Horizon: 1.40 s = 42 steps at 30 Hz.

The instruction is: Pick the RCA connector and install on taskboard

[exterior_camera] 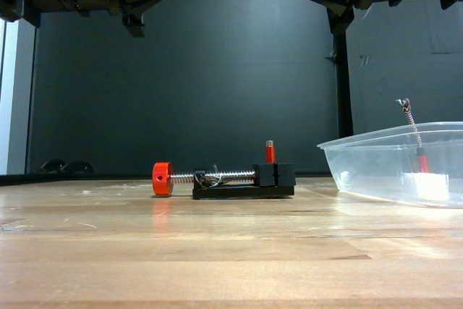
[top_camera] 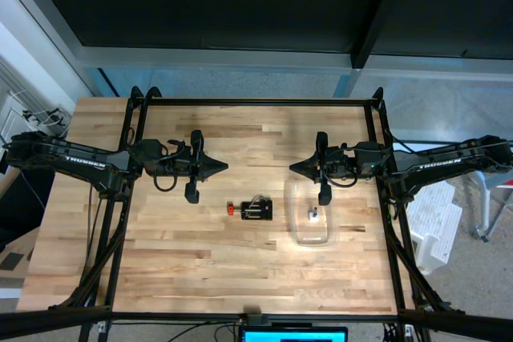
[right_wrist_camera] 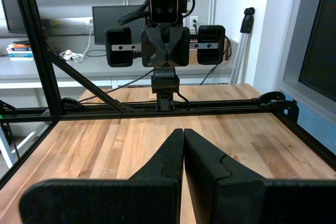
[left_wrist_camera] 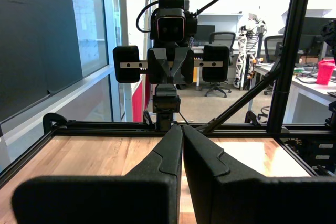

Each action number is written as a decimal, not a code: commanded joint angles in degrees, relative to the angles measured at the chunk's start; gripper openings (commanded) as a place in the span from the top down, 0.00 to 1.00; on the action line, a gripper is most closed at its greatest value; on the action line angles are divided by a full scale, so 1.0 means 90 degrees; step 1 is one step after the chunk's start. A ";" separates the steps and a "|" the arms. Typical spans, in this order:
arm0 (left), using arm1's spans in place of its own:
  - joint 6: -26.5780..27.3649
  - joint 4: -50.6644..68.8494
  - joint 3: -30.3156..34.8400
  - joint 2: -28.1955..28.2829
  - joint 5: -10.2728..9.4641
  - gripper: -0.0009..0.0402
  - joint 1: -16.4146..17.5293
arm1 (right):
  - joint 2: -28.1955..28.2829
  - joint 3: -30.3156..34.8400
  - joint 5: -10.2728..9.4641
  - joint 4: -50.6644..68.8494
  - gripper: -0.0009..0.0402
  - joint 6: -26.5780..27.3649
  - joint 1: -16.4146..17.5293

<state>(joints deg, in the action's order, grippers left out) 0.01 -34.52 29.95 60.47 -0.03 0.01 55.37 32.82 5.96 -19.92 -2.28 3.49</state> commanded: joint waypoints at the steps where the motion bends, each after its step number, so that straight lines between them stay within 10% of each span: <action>1: -0.0002 0.0000 0.0000 0.0002 0.0000 0.98 -0.0002 | 0.0002 0.0000 0.0000 -0.0002 0.98 -0.0044 0.0002; 13: -0.0002 0.0000 0.0000 0.0002 0.0000 0.98 0.0000 | 0.0000 0.0051 0.0000 0.0219 0.98 -0.0046 0.0005; 42: -0.0002 0.0000 0.0000 0.0002 0.0000 0.98 -0.0002 | 0.0044 0.1603 -0.0158 0.6645 0.98 -0.0950 0.0702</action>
<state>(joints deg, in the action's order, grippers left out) -0.01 -34.52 29.93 60.49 -0.05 -0.01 55.72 47.09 4.47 39.16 -10.35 9.43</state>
